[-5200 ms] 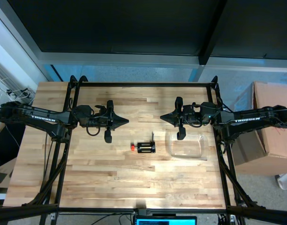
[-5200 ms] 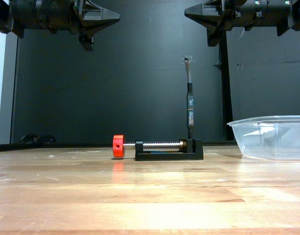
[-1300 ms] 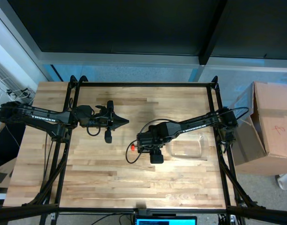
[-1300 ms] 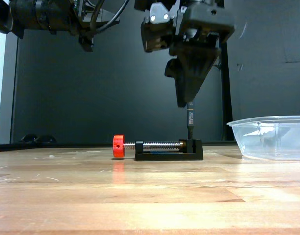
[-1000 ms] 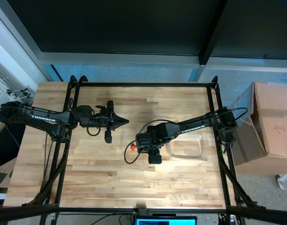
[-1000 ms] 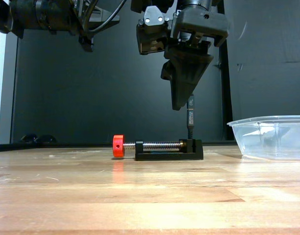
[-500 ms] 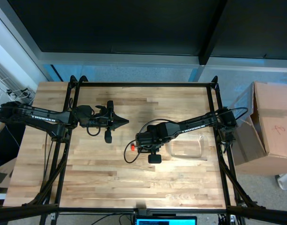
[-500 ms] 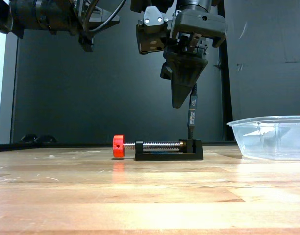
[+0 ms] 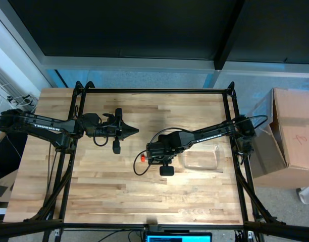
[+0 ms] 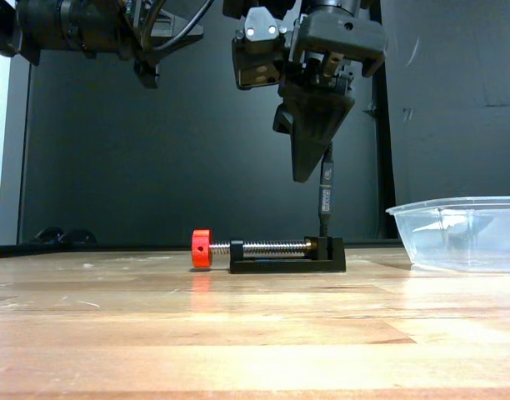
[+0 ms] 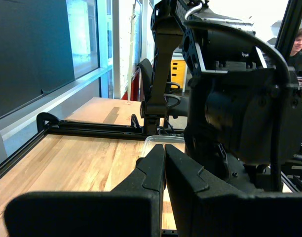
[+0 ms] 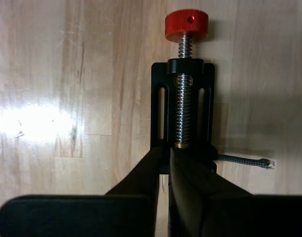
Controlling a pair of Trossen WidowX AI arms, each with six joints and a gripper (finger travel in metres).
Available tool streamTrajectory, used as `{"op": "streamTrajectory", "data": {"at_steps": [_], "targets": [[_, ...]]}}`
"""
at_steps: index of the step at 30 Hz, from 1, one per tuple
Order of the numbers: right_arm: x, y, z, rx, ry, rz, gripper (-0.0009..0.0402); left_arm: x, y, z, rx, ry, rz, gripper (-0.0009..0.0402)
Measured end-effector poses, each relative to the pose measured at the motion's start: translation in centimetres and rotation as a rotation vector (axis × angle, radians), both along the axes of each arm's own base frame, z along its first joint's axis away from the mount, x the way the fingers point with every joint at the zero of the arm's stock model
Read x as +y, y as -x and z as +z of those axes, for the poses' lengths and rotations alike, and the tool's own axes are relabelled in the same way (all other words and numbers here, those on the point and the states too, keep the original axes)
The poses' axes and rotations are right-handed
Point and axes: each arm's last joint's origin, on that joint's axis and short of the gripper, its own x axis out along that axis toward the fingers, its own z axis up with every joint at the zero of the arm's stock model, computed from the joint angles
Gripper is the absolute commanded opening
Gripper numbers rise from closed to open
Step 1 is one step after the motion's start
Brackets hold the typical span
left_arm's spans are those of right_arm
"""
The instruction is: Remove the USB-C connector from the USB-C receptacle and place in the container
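A: "Over the table point(image 9: 104, 191) the left gripper point(image 9: 136, 131) hangs high on the left, pressed together. The container point(image 10: 455, 202) sits right of the vise point(image 10: 272, 265)."

B: "The right gripper point(image 10: 302, 175), pressed together on nothing, hangs beside the plug point(image 10: 325, 197), upright in its receptacle point(image 10: 326, 243). Lifting may leave it seated; a sideways nudge could bend it."

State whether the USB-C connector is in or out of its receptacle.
In: USB-C connector stands upright in the receptacle; right end effector beside it, left end effector hovers apart.
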Motion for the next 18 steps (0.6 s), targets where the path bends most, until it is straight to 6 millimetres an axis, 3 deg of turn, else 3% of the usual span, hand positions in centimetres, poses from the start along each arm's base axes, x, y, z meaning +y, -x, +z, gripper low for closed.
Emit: {"op": "streamTrajectory", "data": {"at_steps": [9,18], "targets": [[-0.1,0.6,1.7,-0.051,-0.009,-0.008,0.0184,0.0,0.0,0.0,0.000,0.000,0.000,0.0000],[-0.3,2.7,4.3,-0.037,-0.007,-0.006,0.0212,0.0,0.0,0.0,0.000,0.000,0.000,0.0000]]}}
